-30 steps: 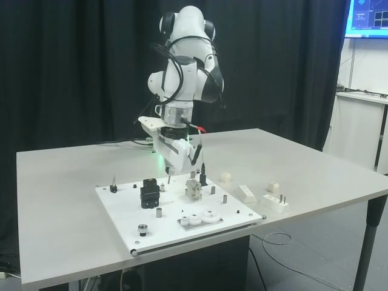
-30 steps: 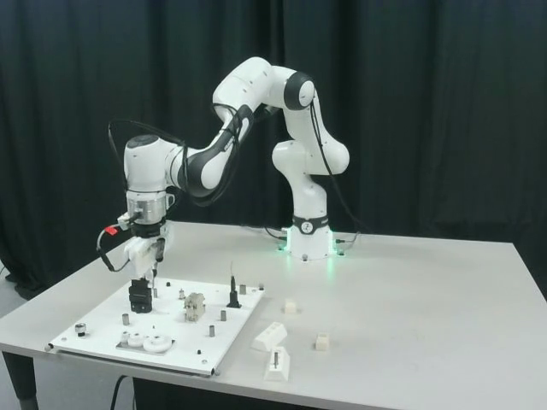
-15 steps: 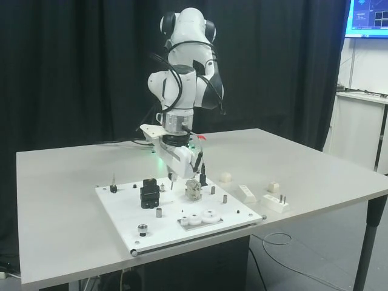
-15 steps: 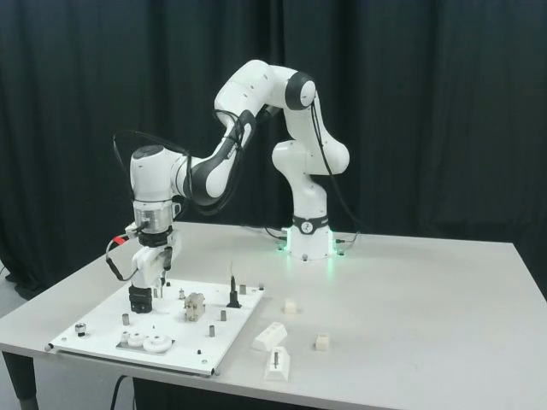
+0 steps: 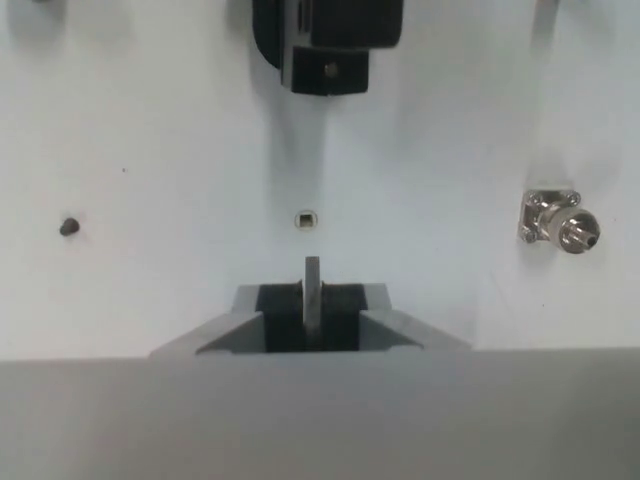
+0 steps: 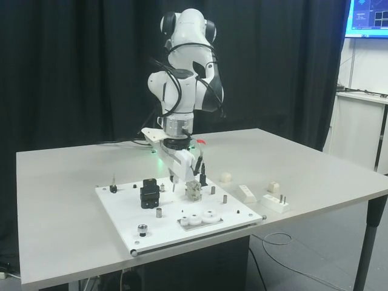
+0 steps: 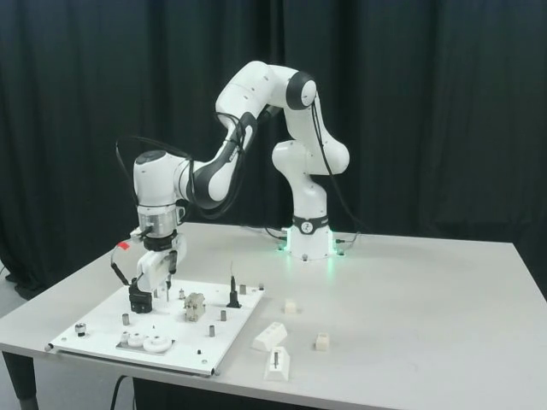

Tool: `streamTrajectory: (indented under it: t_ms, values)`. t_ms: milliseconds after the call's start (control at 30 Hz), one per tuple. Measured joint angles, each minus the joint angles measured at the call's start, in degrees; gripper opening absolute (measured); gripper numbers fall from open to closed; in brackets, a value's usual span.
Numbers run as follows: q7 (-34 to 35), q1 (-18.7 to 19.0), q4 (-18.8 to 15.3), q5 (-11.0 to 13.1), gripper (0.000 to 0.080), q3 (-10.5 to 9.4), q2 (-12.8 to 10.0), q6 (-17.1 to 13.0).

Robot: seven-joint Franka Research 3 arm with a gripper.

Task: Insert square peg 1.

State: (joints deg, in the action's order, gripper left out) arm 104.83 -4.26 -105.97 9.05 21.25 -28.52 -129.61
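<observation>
In the wrist view my gripper is shut on a thin grey square peg that sticks out between the fingers. The peg's tip hangs just short of a small square hole in the white board, nearly in line with it. In the room views the gripper points straight down, low over the board, between the black block and a small metal assembly. How high the peg is above the board I cannot tell.
A black block lies beyond the hole and a metal connector off to one side. The board also carries a black upright tool, white gears and short pins. Small white blocks lie on the grey table.
The gripper has swung with the peg across the board from behind the black block towards the metal assembly, and the wrist has turned. It stays shut on the peg.
</observation>
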Motion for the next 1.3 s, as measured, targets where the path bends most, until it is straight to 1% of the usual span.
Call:
streamTrajectory:
  t_ms: [300,800,933,1300]
  values:
    - [-0.36,0.12,-2.47,0.01,0.0032,0.11,1.18,-2.86]
    - [-1.43,0.14,-8.69,0.06,0.0032,0.37,4.20,-9.93]
    - [-1.50,0.25,-9.66,0.21,0.0032,0.32,4.37,-11.65]
    - [-1.62,0.35,-11.01,1.20,0.0032,-0.19,4.09,-15.28]
